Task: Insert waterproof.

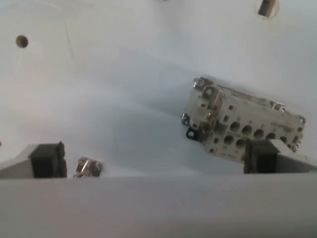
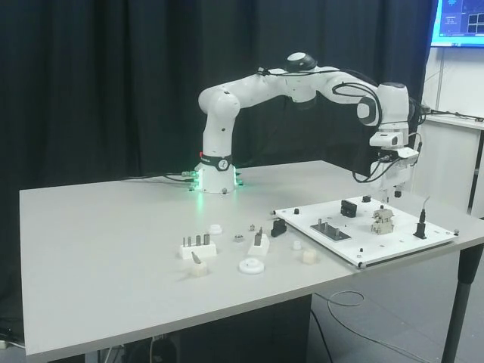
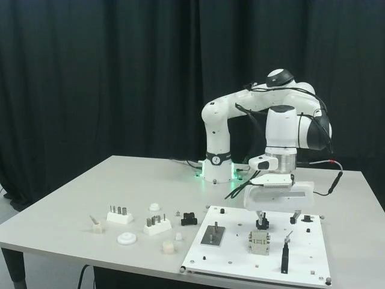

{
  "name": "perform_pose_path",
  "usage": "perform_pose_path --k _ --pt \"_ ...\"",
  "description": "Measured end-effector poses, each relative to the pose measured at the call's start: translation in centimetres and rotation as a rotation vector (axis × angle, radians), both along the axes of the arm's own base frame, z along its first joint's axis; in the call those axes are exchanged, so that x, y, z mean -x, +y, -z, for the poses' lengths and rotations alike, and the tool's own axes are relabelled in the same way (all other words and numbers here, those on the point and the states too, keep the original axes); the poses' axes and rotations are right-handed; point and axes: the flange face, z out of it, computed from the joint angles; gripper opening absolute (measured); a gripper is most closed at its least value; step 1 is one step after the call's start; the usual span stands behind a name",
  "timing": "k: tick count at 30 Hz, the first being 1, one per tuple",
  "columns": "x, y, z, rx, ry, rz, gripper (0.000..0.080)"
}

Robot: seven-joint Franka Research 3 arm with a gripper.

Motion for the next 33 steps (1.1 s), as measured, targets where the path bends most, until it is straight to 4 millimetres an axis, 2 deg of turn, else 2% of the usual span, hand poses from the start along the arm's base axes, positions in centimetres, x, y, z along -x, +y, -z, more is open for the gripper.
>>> perform_pose_path --k 14,33 --pt "0.15 0.74 0.4 0.047 -0.039 0.029 0.08" --pt "-0.5 -0.19 0.78 0.062 -0.066 0.072 0.08"
